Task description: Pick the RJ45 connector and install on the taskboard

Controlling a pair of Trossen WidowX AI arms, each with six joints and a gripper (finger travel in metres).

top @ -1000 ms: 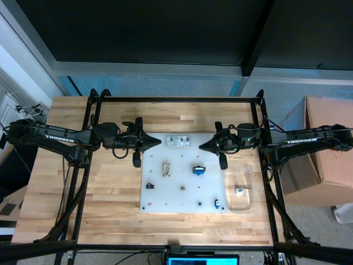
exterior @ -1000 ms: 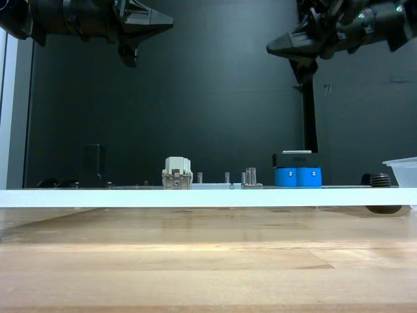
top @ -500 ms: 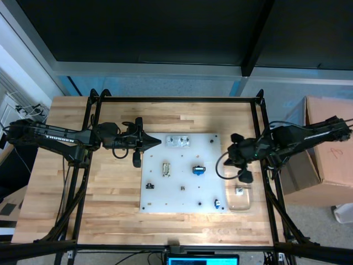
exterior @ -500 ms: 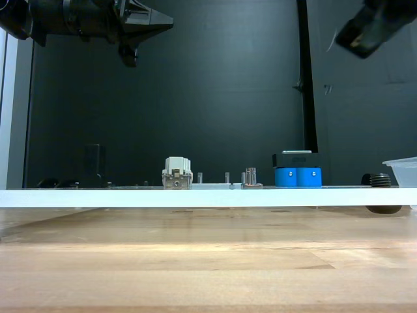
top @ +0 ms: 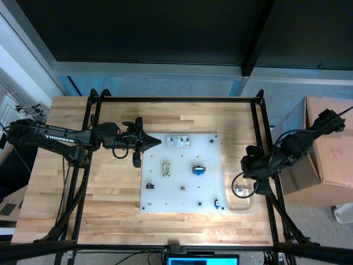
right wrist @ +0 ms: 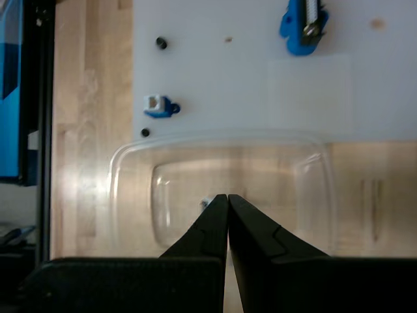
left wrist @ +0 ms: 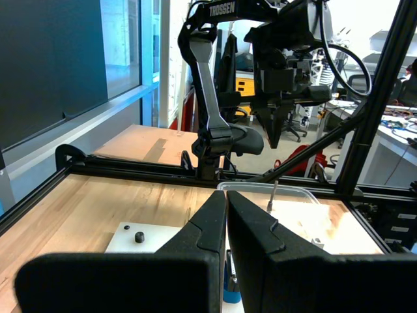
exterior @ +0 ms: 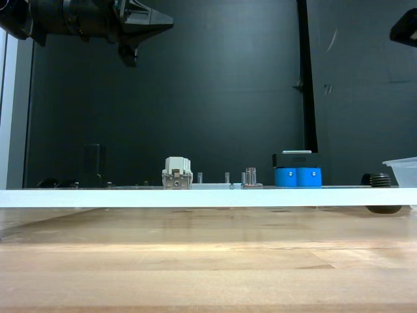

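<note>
Flanking board (top: 165,194): left tool (top: 159,142); right tool (right wrist: 227,197)

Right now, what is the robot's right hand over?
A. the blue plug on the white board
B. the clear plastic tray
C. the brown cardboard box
B: the right hand, shut, hangs above the clear plastic tray where the small RJ45 connector lies free; the left hand, also shut, is over the white board's far-left corner.
</note>
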